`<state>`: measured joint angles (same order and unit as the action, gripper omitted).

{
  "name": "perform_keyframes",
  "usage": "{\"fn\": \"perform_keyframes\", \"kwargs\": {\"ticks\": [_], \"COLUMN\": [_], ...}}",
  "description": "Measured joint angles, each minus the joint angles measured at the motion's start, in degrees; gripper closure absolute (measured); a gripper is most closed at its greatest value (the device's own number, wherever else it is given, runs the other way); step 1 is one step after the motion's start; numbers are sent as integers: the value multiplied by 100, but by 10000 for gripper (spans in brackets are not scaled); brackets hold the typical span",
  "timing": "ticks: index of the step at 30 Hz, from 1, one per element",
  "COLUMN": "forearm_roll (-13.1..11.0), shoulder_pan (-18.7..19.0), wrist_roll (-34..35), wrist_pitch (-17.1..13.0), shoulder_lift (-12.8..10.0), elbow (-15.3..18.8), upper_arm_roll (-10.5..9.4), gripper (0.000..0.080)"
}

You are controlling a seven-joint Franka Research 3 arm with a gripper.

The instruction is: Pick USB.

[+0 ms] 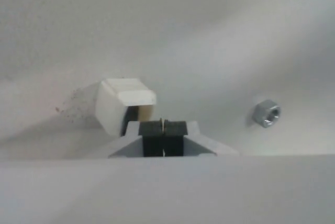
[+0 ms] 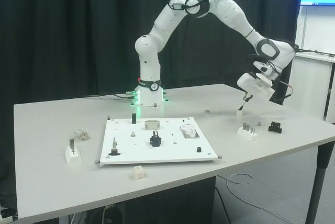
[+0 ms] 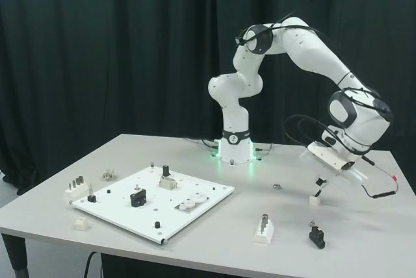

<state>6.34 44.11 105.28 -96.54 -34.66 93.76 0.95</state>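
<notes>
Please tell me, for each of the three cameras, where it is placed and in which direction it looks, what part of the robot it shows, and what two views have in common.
Wrist view: on the arm's wrist, looking down past the gripper at a white block and a nut on the grey table.
First room view: in front of the table, facing the arm's base; whole arm shows, gripper at image right.
Second room view: from another side of the table; whole arm shows.
Shared: both room views show the white board and the white block under the gripper.

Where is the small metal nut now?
In the second room view the nut lies on the grey table, between the arm's base and the claw, beside the white holder.
</notes>
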Motion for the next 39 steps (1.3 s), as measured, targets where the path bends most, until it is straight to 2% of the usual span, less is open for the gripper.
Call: {"fn": "perform_keyframes", "kwargs": {"ticks": [11, 17, 18, 23, 24, 28, 29, 39], "forearm_roll": [-4, -26, -29, -35, -35, -47, -58, -206], "shoulder_pan": [-6, 1, 2, 13, 18, 51, 62, 209], "wrist_roll": [-119, -119, -119, -119, -119, -119, -119, -83], "wrist_pitch": [368, 434, 444, 473, 473, 473, 473, 364], "shoulder_lift": [181, 249, 257, 291, 295, 297, 297, 242], "elbow": [-231, -277, -281, -294, -294, -294, -294, -256], "upper_arm_roll": [52, 43, 40, 25, 24, 23, 23, 22], "gripper": [801, 801, 426, 426, 119, 119, 24, 8]}}
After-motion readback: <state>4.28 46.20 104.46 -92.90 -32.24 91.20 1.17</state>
